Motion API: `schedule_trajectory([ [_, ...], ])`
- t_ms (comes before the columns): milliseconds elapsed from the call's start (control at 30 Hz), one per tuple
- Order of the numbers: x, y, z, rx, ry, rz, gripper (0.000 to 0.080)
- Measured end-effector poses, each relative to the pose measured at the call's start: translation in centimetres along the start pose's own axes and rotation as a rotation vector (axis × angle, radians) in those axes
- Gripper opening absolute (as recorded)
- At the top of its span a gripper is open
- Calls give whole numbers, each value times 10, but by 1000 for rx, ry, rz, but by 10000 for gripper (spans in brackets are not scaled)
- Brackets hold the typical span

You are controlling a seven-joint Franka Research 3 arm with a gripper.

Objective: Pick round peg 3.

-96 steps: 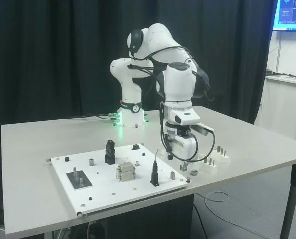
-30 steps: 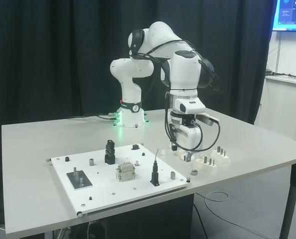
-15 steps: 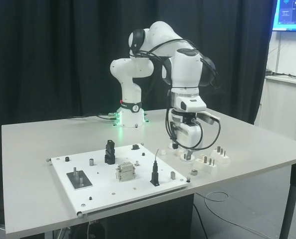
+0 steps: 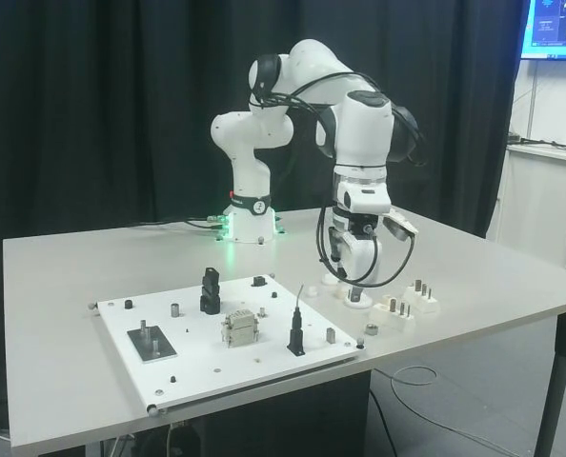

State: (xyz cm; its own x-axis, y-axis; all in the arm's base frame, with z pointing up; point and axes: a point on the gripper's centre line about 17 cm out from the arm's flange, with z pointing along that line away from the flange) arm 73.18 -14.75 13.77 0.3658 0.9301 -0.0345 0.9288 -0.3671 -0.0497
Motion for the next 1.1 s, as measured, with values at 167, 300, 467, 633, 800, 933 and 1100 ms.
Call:
schedule_trajectory([
  [167, 8, -14, -2, 40, -11, 72, 800],
  [300, 16, -26, 0, 71, -22, 149, 800],
  [467, 28, -41, 5, 97, -45, 269, 800],
  [633, 42, -55, 12, 117, -73, 373, 800],
  [800, 56, -70, 20, 130, -98, 449, 800],
  [933, 67, -80, 26, 136, -117, 480, 800],
  [1100, 80, -91, 34, 138, -137, 511, 800],
])
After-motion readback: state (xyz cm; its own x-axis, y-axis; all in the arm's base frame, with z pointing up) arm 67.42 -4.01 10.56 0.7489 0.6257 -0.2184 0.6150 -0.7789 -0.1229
